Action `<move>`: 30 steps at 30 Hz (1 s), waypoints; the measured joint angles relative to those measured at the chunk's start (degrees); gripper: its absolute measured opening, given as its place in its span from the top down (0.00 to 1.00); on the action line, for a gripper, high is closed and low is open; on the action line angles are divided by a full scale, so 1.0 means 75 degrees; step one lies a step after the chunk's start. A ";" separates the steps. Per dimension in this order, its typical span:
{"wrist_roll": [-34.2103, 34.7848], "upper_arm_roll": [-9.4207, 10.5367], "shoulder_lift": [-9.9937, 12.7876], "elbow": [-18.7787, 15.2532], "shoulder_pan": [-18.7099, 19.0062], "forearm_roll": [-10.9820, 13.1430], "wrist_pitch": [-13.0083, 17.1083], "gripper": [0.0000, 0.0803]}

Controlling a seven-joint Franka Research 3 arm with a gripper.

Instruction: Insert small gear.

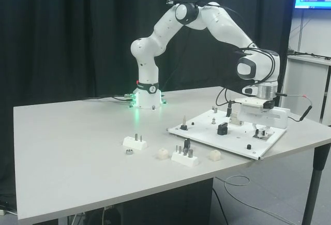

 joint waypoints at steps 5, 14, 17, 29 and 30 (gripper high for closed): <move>-0.0086 0.0000 0.0000 -0.0003 0.0002 -0.0005 0.0004 0.76; -0.1019 0.0001 0.0007 -0.0005 0.0004 -0.0009 0.0011 0.76; -0.1319 0.0002 0.0010 -0.0005 0.0004 -0.0009 0.0014 0.76; -0.2143 0.0004 0.0019 -0.0005 0.0004 -0.0009 0.0019 0.76; -0.2143 0.0004 0.0019 -0.0005 0.0004 -0.0009 0.0019 0.76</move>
